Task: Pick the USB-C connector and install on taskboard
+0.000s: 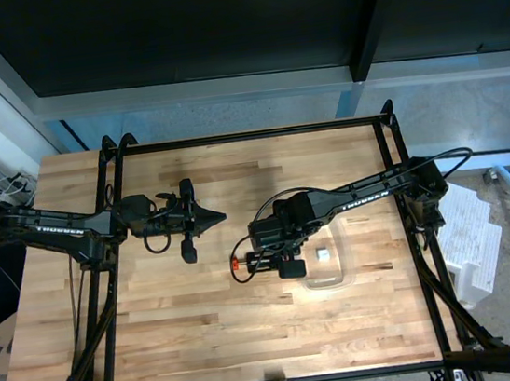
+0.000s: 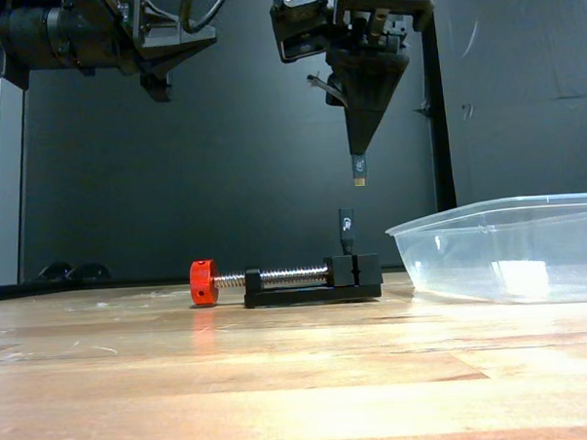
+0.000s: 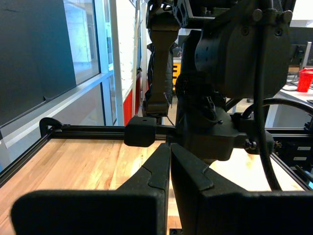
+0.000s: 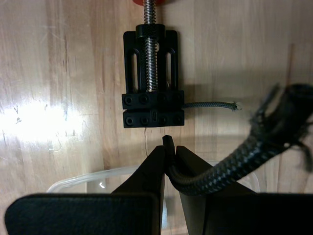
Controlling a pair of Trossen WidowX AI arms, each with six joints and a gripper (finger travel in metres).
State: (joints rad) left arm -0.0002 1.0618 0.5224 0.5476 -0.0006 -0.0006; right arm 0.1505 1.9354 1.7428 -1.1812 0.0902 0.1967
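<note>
Right gripper (image 4: 168,148) holds USB-C connector (image 2: 358,168) above taskboard (image 2: 311,278), left gripper (image 1: 217,218) aloft

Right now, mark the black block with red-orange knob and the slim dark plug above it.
Black block (image 2: 359,274), low view, body.
Slim dark plug (image 2: 359,170), low view, exposed end; right gripper (image 2: 358,151) holds it above the block.
Left gripper (image 1: 219,218), high view, fingertips; parked shut at left.

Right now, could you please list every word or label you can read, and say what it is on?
"TROSSEN": on the left arm, whose left pincer hangs shut over the table.
White lettering on the right arm: too small to read; its right pincer holds the USB-C connector above the taskboard.
</note>
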